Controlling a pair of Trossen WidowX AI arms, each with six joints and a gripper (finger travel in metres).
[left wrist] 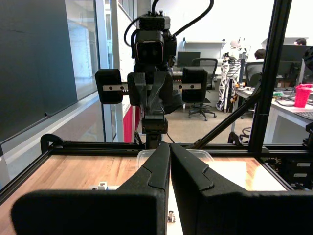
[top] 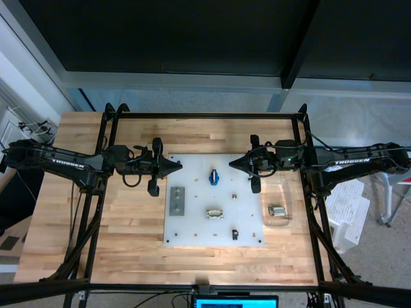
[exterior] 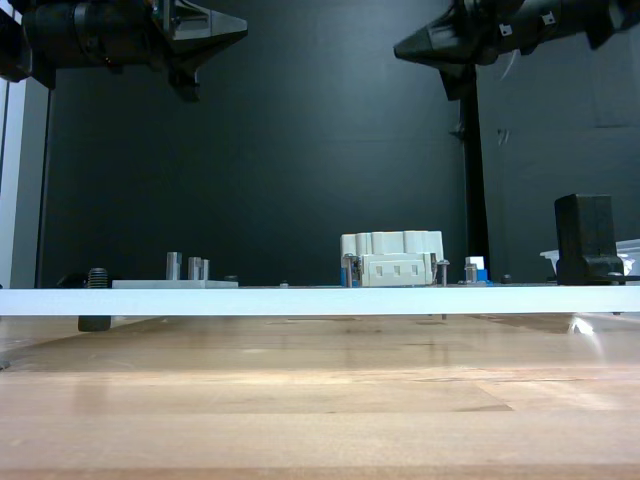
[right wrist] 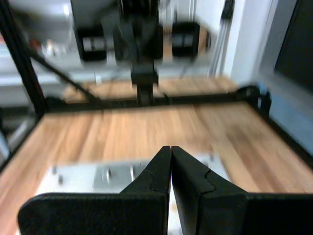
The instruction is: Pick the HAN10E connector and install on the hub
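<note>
Pale wooden planks make up the table top, with a white square plate [top: 192, 232] at its middle. From above, the HAN10E connector [top: 276, 210], a small grey-beige plug block, lies inside a clear plastic tray [top: 287, 191] just right of the plate. It is well apart from the hub [top: 215, 214], a beige-and-silver socket base fixed on the plate. The left gripper [top: 178, 165] and the right gripper [top: 232, 163] hover over the plate's far edge, tips facing.

At table height the hub's top is bare and both grippers hang high above.

Each wrist view shows black fingers [left wrist: 156, 171] pressed together, holding nothing.

Likely trouble: the tray's walls may crowd the fingers, or a skewed grasp may tilt the plug so it jams on the hub.

Counted: two arms, one connector, one hub, one grey metal block [top: 177, 200], one blue piece [top: 214, 176], one small black part [top: 236, 234].
</note>
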